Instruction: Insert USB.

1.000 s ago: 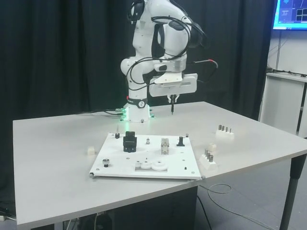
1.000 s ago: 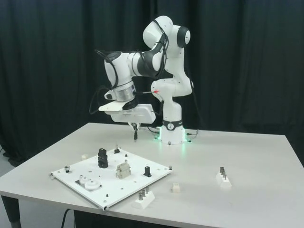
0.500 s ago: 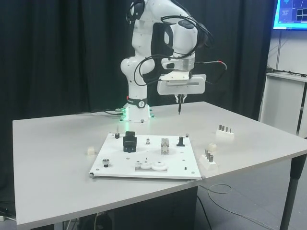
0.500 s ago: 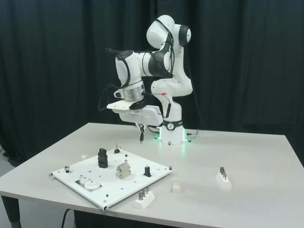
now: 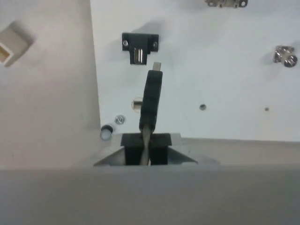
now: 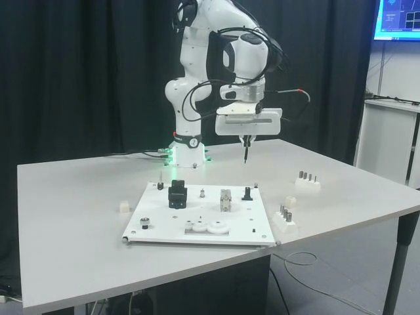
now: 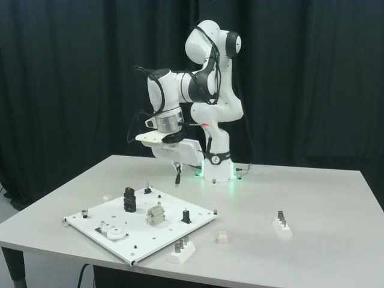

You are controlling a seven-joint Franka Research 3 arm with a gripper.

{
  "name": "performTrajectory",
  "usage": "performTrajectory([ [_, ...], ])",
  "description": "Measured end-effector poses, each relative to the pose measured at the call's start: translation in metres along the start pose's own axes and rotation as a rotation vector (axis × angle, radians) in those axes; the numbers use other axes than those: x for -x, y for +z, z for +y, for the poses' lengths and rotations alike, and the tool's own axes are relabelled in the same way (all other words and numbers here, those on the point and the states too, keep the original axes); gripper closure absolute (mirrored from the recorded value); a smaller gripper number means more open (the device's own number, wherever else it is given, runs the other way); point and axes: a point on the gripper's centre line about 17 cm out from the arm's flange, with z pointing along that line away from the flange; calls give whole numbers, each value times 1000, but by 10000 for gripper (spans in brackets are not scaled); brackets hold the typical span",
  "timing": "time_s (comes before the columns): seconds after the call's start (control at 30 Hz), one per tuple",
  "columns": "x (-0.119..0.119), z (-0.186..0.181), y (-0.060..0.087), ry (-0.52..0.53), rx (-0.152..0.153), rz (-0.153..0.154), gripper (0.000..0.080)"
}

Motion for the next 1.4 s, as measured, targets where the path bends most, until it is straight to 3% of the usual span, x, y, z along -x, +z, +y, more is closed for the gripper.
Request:
performTrajectory([
  [0.5,-12,-2,25,35,-47,63,777],
  [0.97,4,-11,44,-6,-52,47,777],
  [1.4,9,-15,51,-60,-43,38,777],
])
